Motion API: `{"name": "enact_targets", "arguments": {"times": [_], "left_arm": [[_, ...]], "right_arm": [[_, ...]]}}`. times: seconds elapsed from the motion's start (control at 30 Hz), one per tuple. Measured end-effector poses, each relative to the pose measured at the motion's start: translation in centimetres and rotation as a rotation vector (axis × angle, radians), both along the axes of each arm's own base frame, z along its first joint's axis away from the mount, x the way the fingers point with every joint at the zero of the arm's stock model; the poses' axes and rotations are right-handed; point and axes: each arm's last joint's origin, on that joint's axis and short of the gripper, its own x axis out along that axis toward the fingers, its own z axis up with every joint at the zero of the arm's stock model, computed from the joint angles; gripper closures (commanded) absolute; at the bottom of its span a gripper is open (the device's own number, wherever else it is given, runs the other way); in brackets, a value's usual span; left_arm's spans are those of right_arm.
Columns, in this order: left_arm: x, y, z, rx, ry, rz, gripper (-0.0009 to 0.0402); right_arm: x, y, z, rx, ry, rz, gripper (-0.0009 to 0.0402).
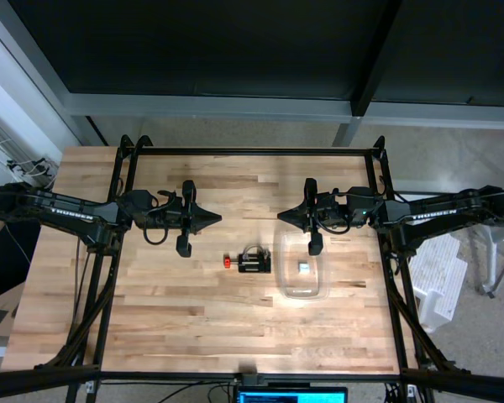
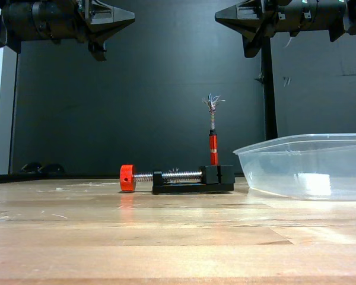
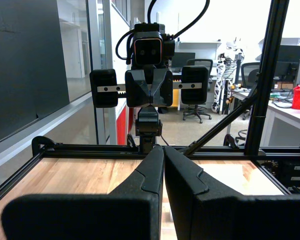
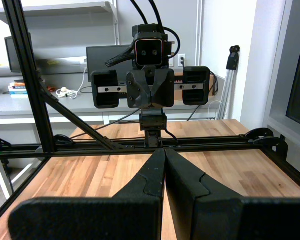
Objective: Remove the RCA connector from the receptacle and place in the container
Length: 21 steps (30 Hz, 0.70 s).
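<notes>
The receptacle (image 1: 252, 264) (image 2: 193, 177), a small black fixture with a red round end (image 2: 127, 177), lies mid-table. The RCA connector (image 2: 213, 148) stands upright in its right part, reddish with frayed wires on top. Just to the right sits the clear container (image 1: 322, 285) (image 2: 302, 169). My left gripper (image 1: 218, 218) (image 2: 130, 21) (image 3: 163, 148) hangs shut and holding nothing, high above the table, behind and left of the receptacle. My right gripper (image 1: 279, 220) (image 2: 219, 18) (image 4: 165, 149) hangs opposite, shut with nothing in it, behind the container's left end.
A small white square piece (image 1: 303, 268) lies inside the container. A black frame rail (image 1: 252, 151) runs along the table's far edge and both sides. A vertical black post (image 2: 267, 89) stands behind the container. Bare wood lies in front of the receptacle.
</notes>
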Motion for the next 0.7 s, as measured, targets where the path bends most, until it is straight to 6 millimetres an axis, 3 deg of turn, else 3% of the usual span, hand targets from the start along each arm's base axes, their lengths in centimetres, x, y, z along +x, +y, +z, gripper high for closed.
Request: {"name": "enact_targets", "arguments": {"times": [0.53, 0.7], "left_arm": [[-0.01, -0.01, 0.0, 0.0, 0.0, 0.0, 0.0393], [0.0, -0.01, 0.02, 0.0, -0.001, 0.0, 0.0393]], "right_arm": [[0.03, 0.02, 0.09, 0.05, 0.008, 0.003, 0.0393], [0.29, 0.37, 0.66, 0.051, 0.19, 0.018, 0.0393]]}}
